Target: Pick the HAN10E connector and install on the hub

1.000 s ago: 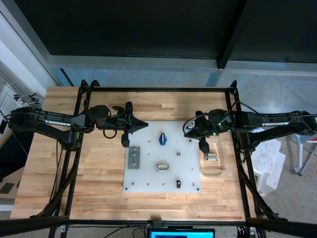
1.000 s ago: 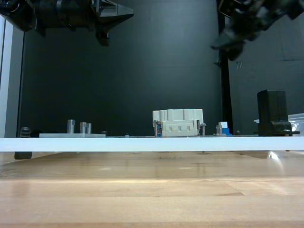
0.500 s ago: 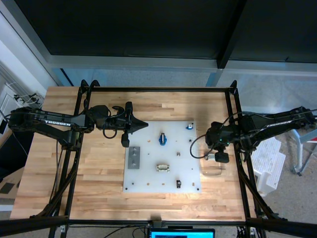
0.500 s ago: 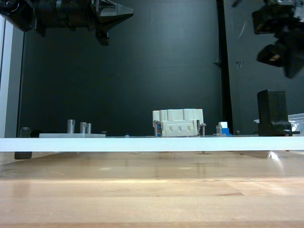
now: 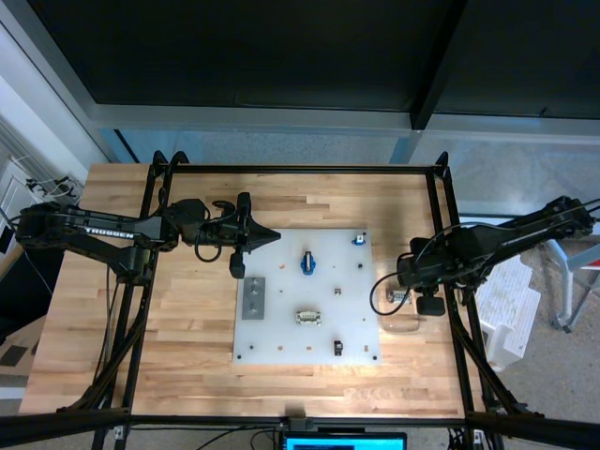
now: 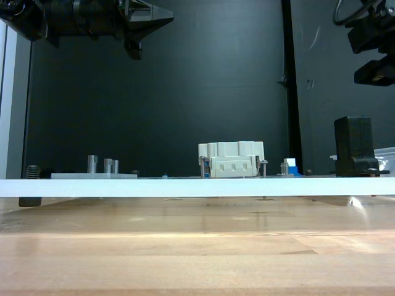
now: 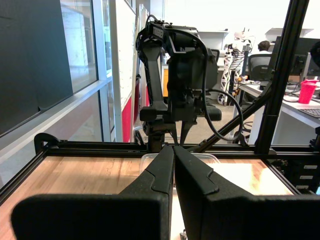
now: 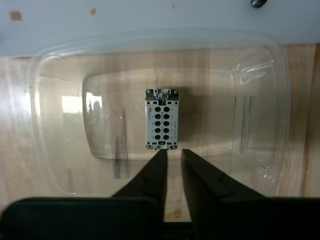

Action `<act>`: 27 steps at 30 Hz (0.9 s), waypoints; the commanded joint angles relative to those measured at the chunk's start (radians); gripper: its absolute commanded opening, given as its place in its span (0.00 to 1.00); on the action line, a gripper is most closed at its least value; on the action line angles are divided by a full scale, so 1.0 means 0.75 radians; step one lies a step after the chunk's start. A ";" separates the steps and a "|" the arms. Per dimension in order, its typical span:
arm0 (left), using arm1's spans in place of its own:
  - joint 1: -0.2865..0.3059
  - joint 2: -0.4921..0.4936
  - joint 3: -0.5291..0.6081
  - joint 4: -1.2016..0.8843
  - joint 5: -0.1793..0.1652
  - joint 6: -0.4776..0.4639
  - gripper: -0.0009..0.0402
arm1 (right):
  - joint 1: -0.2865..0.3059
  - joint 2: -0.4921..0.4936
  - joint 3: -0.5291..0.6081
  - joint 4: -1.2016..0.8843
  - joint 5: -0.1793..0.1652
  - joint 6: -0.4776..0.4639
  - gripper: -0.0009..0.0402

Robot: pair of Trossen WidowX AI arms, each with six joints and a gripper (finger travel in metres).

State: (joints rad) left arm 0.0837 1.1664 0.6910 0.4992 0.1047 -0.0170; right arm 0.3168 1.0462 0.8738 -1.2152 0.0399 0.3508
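The HAN10E connector (image 8: pixel 161 119) lies flat in a clear plastic tray (image 8: pixel 260 105), contact holes up; it also shows as a small pale block (image 5: pixel 397 296) right of the board. My right gripper (image 8: pixel 174 152) hangs above it, pointing down, open by only a narrow gap and holding nothing; it sits over the tray (image 5: pixel 411 283) and high at the right (image 6: pixel 372 54). The hub (image 5: pixel 307 319) stands on the white board (image 5: pixel 281 342), and it rises mid-board (image 6: pixel 231 159). My left gripper (image 7: pixel 173 148) is shut and empty, parked high over the board's far left (image 5: pixel 267 236).
On the board stand a blue upright connector (image 5: pixel 307 262), a grey metal block (image 5: pixel 253 298) and a small black part (image 5: pixel 338 349). Level with the table, the black part (image 6: pixel 353 147) stands tall at the right. A black frame (image 5: pixel 300 170) rings the wooden table.
My right arm has swung away from the board to the right and turned down over the tray. The left arm has not moved.
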 commanded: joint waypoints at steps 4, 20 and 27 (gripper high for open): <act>0.000 0.001 0.000 0.000 0.001 0.001 0.02 | 0.010 0.077 -0.020 0.051 0.032 0.012 0.37; 0.001 0.001 0.000 0.000 0.000 0.001 0.02 | 0.100 0.130 -0.195 0.247 0.065 0.091 0.66; 0.000 0.001 0.000 0.000 0.000 0.001 0.02 | 0.102 0.180 -0.257 0.357 0.068 0.096 0.65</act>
State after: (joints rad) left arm 0.0837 1.1664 0.6907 0.4988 0.1047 -0.0166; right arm 0.3931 1.1748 0.6922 -0.9665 0.0887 0.4210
